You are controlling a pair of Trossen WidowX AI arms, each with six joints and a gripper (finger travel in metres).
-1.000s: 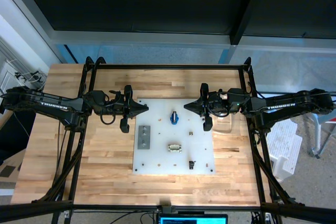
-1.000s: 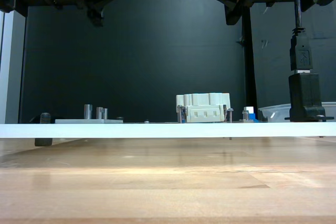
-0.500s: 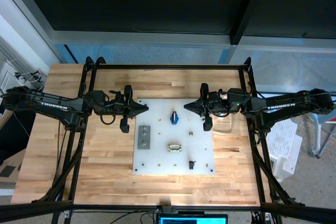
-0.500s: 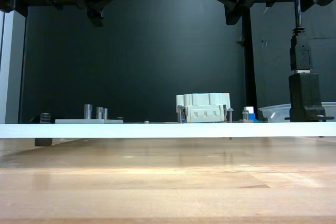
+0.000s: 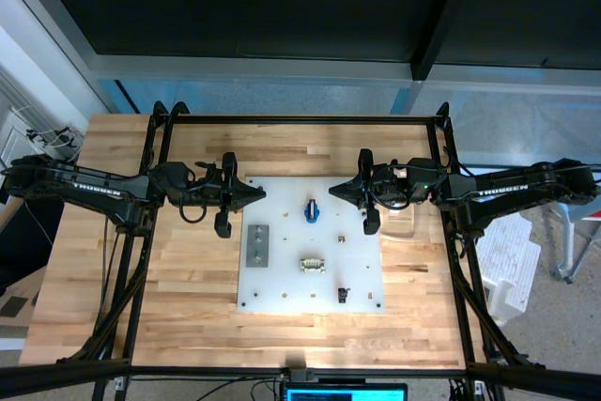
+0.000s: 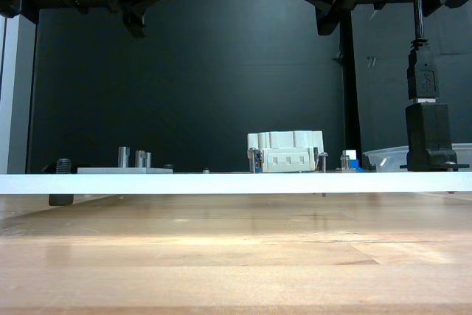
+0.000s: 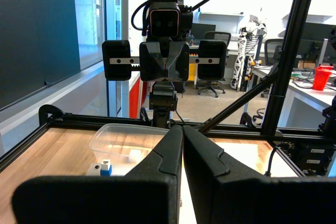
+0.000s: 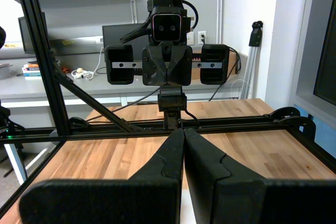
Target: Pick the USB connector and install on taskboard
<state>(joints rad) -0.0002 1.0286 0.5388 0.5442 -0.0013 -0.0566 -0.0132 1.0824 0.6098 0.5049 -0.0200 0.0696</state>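
"High view first: where do your two grippers sit?"

"My left gripper [image 5: 262, 193] hangs above the far left corner of the square flat white taskboard [image 5: 282, 281]. My right gripper [image 5: 331, 192] hangs above its far edge, further right. The two point at each other and are well apart. Both ride high over the plate and touch nothing. In each wrist view my own fingers are pressed together with nothing between them."

"And the tiny black USB connector [image 6: 424, 79]?"

"Not in my grasp. In the low view it stands upright on the small black socket [image 6: 429, 142] at the board's near right. A band of silver shell shows between plug and socket, and a thin black lead rises from it. From above, the pair is a dark spot near the front edge. It sits well apart from the grey metal block [image 5: 256, 245], the blue knob [image 5: 312, 210] and the beige multi-pin connector [image 5: 313, 265]."

"So how much is left?"

"Little, by my reckoning. Picking and placing look done, since the plug stands in the socket and both grippers are clear of it. What I cannot tell is whether it is pushed fully home, and the silver band leaves that open. If it is seated, nothing remains. If not, one straight downward press would finish the job."
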